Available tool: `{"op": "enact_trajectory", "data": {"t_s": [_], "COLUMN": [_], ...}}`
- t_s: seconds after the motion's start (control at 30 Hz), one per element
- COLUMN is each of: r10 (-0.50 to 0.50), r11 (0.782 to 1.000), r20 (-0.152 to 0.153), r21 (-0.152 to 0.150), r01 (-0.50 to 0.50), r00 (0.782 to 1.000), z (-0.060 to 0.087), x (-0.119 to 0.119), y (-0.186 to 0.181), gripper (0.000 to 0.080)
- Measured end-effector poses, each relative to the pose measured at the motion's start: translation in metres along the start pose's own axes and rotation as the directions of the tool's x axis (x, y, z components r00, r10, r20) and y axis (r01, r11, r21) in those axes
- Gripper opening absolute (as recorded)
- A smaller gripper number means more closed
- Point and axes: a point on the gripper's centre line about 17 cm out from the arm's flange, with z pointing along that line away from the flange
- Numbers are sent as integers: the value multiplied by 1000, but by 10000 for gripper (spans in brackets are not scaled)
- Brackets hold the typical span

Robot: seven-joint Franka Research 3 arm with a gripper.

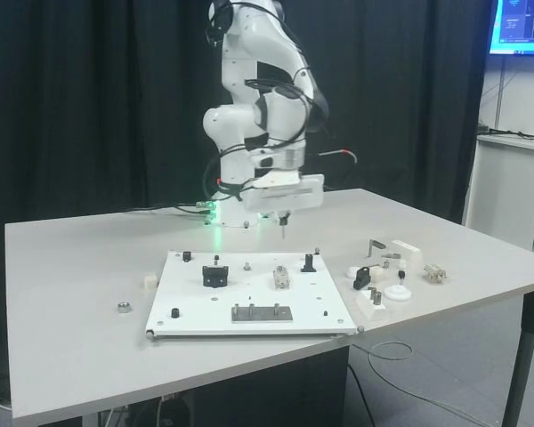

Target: Place round peg 1.

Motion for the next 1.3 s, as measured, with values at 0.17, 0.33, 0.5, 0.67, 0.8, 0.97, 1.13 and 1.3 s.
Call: {"op": "enact_trajectory", "data": {"t_s": [0.17,0.33,0.5,0.67,0.8,0.97,1.13,1.3], "r10": [-65,-111,-158,-202,-244,-288,-318,-339], "r11": [998,994,987,979,970,957,948,940], "r20": [-10,-15,-25,-38,-46,-59,-71,-81], "r21": [-4,-6,-14,-23,-29,-41,-55,-73], "r01": [65,111,158,202,243,286,314,333], "r00": [998,994,987,979,969,956,946,937], "z": [-1,0,0,0,1,6,14,25], "x": [3,2,0,-2,-5,-6,-3,2], "y": [-33,-66,-97,-126,-147,-166,-179,-187], "gripper": [34,34,34,34,34,34,34,34]}}
